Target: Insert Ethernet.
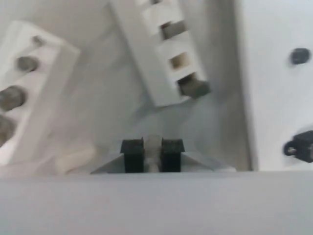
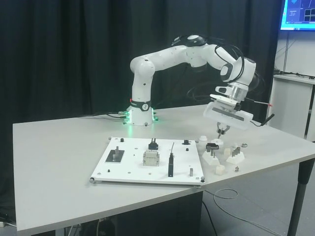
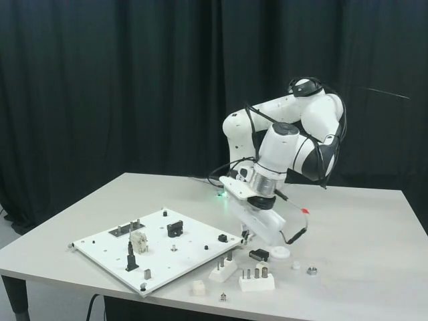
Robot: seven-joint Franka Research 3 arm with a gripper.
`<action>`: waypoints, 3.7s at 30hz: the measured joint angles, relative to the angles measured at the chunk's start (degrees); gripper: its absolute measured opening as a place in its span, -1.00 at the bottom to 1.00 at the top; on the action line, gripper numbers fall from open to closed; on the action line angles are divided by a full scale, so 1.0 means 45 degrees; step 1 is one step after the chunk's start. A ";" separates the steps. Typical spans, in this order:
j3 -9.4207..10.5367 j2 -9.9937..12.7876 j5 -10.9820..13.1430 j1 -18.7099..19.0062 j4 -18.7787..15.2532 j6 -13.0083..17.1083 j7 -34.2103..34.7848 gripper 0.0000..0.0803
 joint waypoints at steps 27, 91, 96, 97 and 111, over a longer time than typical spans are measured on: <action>-0.0982 -0.0006 -0.0363 0.0438 -0.2322 -0.0324 0.0540 -0.82; -0.2271 -0.0040 0.1002 0.2211 -0.5922 0.0014 1.0331 -0.82; -0.2299 -0.0040 0.1532 0.2090 -0.6116 0.0014 1.0343 -0.82; -0.2299 -0.0040 0.1640 0.2059 -0.6141 0.0013 1.0360 -0.82; -0.2060 -0.0040 0.2697 0.1575 -0.6178 -0.0065 1.0780 -0.82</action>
